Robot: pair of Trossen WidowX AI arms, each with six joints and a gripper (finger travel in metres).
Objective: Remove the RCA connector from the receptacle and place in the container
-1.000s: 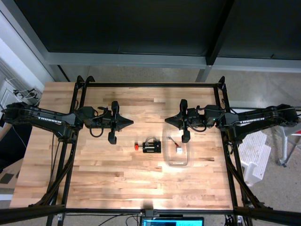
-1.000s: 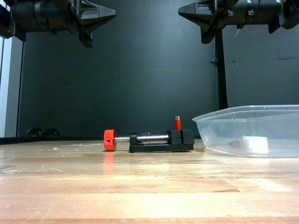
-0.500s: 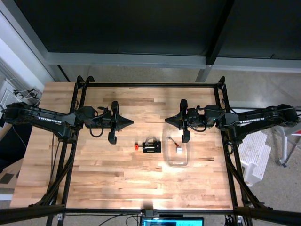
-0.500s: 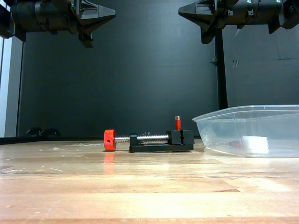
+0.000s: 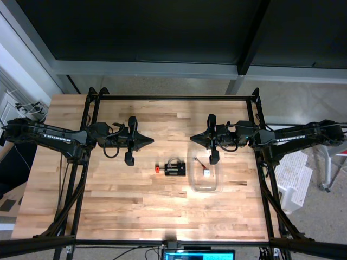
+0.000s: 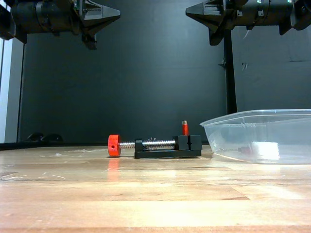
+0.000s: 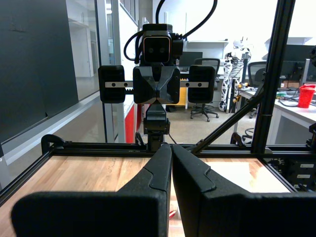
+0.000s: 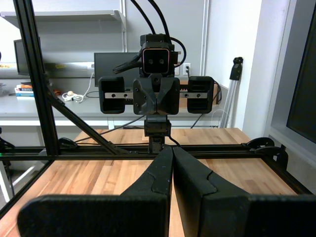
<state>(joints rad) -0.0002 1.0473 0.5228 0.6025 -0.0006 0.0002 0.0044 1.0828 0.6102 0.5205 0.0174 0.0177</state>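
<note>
My left gripper (image 5: pixel 150 141) and right gripper (image 5: pixel 192 139) hover high, jaws closed; RCA connector (image 5: pixel 199 161), seemingly in container (image 5: pixel 206 189) at 3 o'clock of receptacle (image 5: pixel 174 169), looks light, stiff, so pinch mid-shaft.

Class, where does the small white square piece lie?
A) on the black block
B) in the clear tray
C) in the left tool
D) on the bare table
B: the white piece lies inside the tray; the left tool and right tool hang shut and empty high over the table.
</note>
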